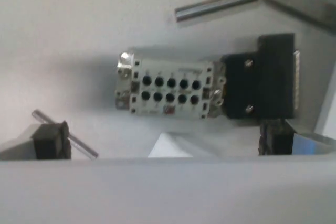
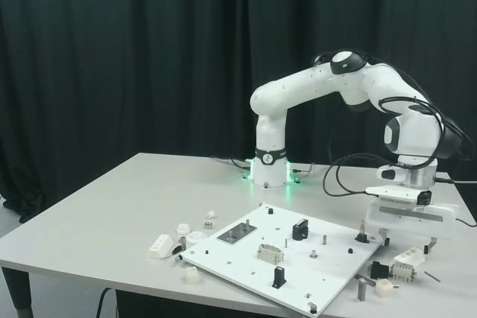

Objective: Remove square peg 2.

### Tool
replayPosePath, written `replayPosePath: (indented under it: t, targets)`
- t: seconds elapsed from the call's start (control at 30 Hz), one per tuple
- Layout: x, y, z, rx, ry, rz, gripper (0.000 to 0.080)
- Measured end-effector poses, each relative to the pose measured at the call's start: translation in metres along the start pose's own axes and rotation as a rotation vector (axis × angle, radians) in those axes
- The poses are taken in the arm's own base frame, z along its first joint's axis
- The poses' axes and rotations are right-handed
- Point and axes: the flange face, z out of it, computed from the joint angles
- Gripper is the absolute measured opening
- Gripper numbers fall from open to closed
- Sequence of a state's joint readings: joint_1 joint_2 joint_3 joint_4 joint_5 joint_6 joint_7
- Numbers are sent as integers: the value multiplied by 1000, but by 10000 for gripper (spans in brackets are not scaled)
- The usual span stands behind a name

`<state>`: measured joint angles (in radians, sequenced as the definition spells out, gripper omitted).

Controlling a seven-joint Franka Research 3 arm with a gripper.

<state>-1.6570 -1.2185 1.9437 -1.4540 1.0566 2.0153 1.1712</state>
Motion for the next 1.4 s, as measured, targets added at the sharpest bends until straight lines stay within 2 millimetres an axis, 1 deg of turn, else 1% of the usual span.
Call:
replayPosePath:
  t: [0.33, 0.6, 1.0, 1.4]
  targets:
    - [30, 2, -10, -50, 42, 10, 800]
    - [59, 12, -18, -128, 53, 19, 800]
    - [97, 38, -24, -225, 17, -6, 800]
    - [128, 65, -18, -258, -20, -13, 800]
